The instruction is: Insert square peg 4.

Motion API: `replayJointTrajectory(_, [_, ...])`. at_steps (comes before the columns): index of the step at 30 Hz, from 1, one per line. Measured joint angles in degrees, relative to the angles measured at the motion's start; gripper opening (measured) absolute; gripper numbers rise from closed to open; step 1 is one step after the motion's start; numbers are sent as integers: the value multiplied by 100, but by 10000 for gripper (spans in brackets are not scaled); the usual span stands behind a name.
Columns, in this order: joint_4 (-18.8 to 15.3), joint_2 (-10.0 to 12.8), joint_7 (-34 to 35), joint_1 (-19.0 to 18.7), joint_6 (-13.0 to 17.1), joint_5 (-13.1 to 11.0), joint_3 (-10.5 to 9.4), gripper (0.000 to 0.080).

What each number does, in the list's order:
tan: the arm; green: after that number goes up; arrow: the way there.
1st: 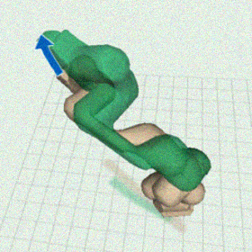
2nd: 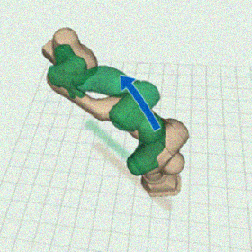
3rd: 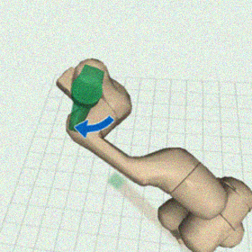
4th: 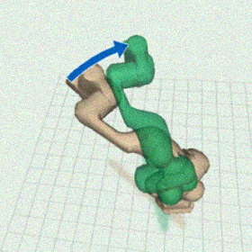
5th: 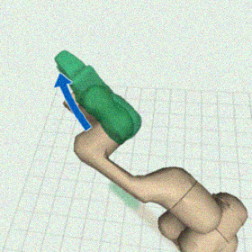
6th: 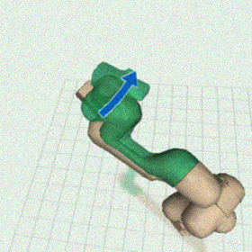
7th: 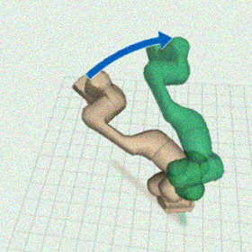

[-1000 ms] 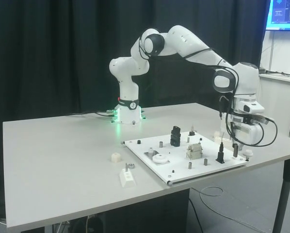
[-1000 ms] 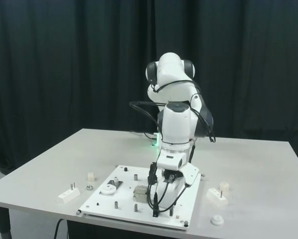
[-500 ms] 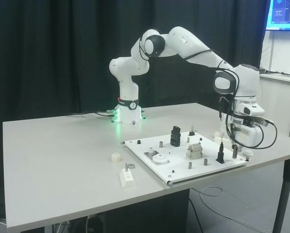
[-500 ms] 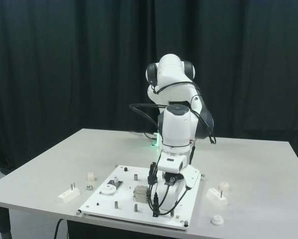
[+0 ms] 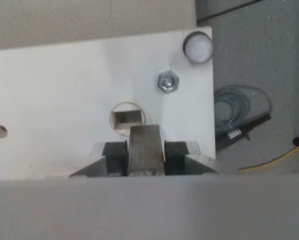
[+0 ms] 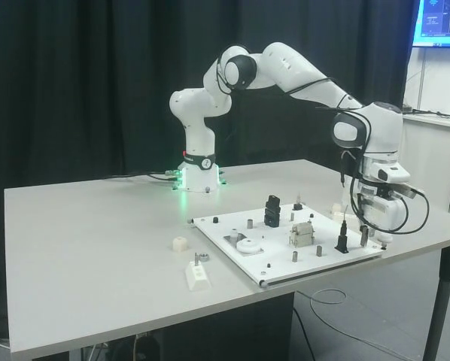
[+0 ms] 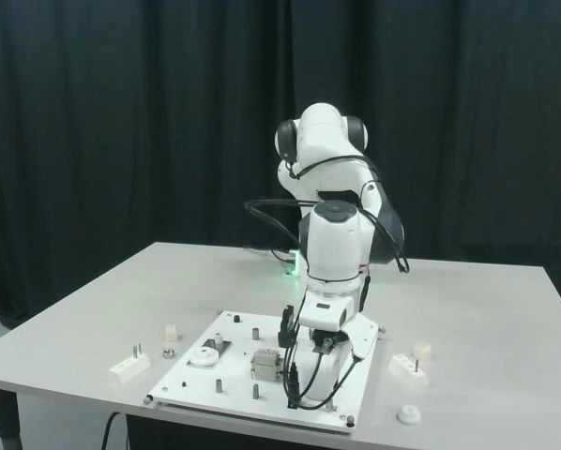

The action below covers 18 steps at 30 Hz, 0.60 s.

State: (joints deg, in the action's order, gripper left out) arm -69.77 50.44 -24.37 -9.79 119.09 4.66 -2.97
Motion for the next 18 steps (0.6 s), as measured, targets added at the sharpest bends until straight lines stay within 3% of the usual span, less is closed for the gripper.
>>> replayJointTrajectory(18, [0,25,0,-79,-9,-17,39,153])
